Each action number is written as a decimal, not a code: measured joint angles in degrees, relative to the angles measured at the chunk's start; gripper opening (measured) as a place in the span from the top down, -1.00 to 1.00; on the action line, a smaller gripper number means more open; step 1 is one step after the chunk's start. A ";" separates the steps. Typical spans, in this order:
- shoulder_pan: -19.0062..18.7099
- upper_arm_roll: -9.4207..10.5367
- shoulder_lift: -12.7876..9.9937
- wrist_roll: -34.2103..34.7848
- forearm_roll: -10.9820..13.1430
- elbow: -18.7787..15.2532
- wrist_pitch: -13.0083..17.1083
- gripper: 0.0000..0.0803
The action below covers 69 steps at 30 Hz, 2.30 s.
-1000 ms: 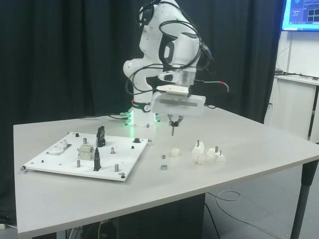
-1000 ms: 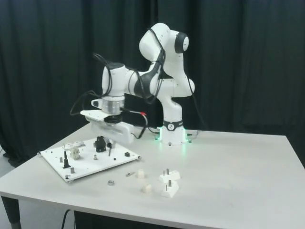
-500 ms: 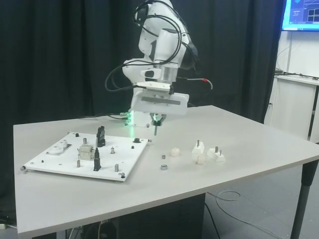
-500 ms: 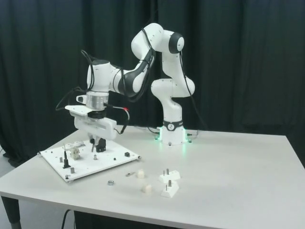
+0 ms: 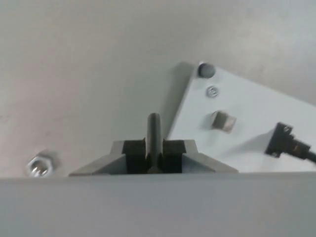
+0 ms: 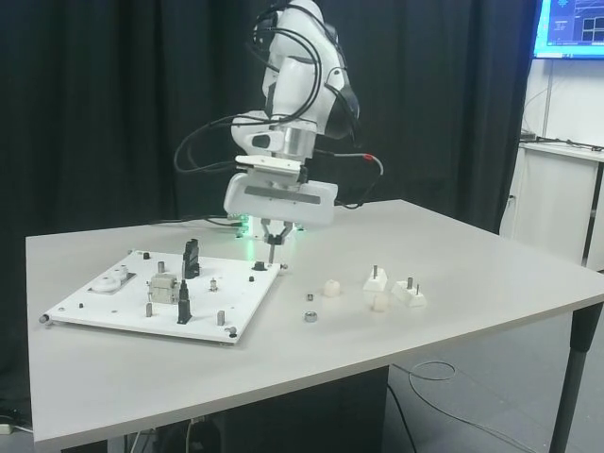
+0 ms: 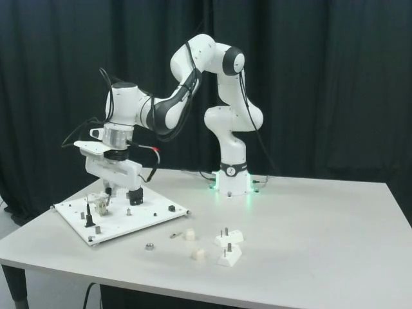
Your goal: Insert round peg 2.
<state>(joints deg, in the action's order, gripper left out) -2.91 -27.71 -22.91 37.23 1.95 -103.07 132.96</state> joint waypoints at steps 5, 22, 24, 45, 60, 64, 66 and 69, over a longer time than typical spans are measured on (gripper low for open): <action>1.38 0.03 -1.72 -1.42 0.28 1.74 0.43 0.83; 7.00 0.20 -8.04 -7.66 3.39 8.69 0.95 0.83; 7.65 0.25 -8.86 -8.40 4.16 9.56 1.01 0.83; 11.72 1.18 -16.15 -14.32 12.27 16.01 -0.55 0.83; 11.61 1.20 -16.53 -14.34 13.16 16.06 -8.35 0.83; 11.54 1.18 -16.49 -14.34 13.17 16.03 -10.10 0.83; 11.52 1.14 -16.48 -14.34 13.17 16.00 -11.01 0.83; 11.52 1.05 -16.45 -14.34 13.16 15.88 -12.31 0.83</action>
<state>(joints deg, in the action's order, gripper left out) 8.61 -26.65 -39.37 22.90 15.12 -87.20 120.65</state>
